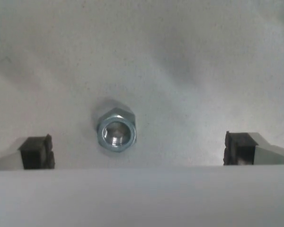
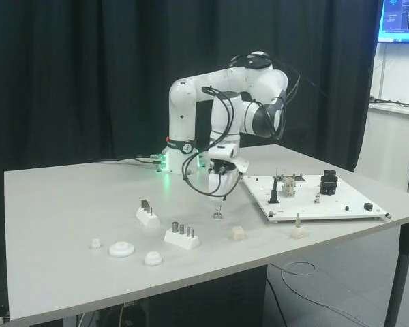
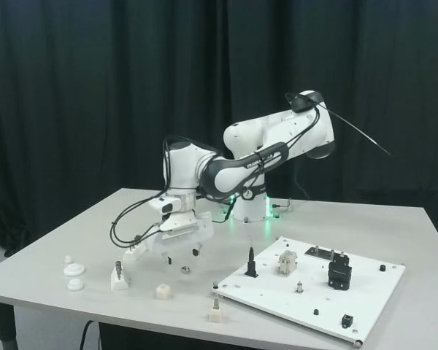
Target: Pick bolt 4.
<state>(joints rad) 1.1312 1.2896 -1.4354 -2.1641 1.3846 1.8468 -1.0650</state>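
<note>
A small grey hex nut (image 1: pixel 116 131) lies flat on the grey table, its threaded hole facing up. My gripper (image 1: pixel 137 151) hangs a short way above it, open, with the two black fingertips wide apart and the nut between them, nearer one finger. From the room, the gripper (image 2: pixel 218 194) points down over the nut (image 2: pixel 217 216), which sits in front of the arm's base. The other room view has the gripper (image 3: pixel 181 251) above the nut (image 3: pixel 184 270). Nothing is held. Two white blocks (image 2: pixel 181 235) (image 2: pixel 147 212) carry upright bolts nearby.
A white board (image 2: pixel 313 197) with black and grey fixtures lies beside the nut. A small white cube (image 2: pixel 238 233) and a white block with a bolt (image 2: pixel 297 230) stand near the front edge. White round parts (image 2: pixel 121 249) lie further along.
</note>
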